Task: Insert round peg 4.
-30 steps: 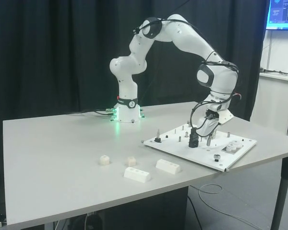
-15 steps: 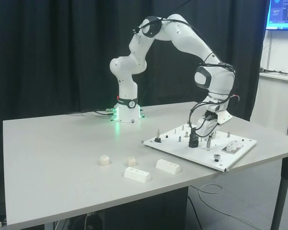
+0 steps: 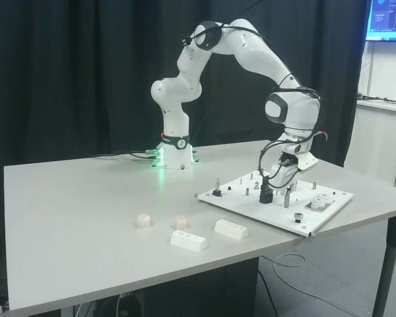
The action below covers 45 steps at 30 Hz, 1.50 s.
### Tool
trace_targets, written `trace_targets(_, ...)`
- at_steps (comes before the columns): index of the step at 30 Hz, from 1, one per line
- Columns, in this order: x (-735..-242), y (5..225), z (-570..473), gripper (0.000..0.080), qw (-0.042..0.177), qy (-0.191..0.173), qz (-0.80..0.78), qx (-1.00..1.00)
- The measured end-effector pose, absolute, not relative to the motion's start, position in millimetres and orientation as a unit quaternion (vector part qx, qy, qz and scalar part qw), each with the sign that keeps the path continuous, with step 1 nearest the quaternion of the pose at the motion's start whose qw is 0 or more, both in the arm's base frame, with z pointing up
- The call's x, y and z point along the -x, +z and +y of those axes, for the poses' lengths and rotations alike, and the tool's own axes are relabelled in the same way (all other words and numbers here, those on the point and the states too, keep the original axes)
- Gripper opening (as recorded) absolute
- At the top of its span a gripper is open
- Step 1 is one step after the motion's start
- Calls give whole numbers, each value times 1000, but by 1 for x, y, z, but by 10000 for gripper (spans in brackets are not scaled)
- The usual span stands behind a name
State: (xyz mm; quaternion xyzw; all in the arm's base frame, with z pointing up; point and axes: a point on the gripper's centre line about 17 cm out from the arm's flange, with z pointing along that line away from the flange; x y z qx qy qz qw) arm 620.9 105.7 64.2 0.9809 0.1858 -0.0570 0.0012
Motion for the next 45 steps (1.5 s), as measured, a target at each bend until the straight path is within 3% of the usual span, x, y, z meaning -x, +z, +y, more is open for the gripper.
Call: trace_targets(45,-627,58,100,151,14,-26,197,-980)
